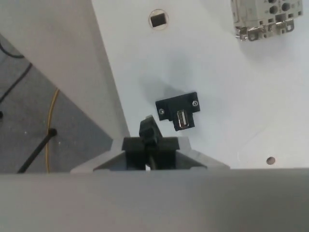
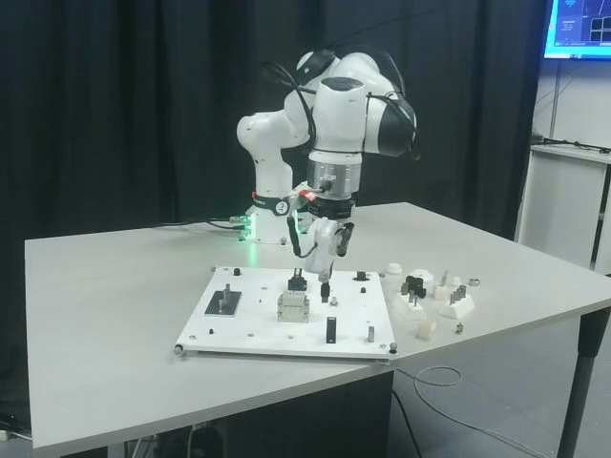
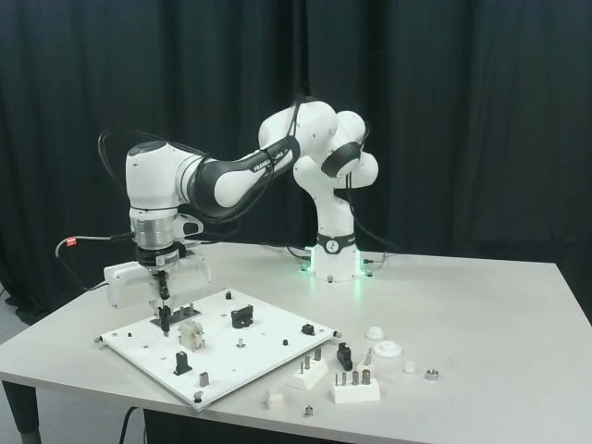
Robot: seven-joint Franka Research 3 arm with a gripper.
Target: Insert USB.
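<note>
A: One gripper (image 1: 150,145), fingers closed on the black USB plug (image 1: 148,129). The USB socket (image 1: 179,112) sits on the white board (image 1: 231,96), free of the plug, at about two o'clock from it in the wrist view.

B: The risk?

A: I judge a skewed plug could jam on the socket rim.

B: And the room views?

A: They show the grey table (image 2: 115,286) and arm, but not the socket opening.
</note>
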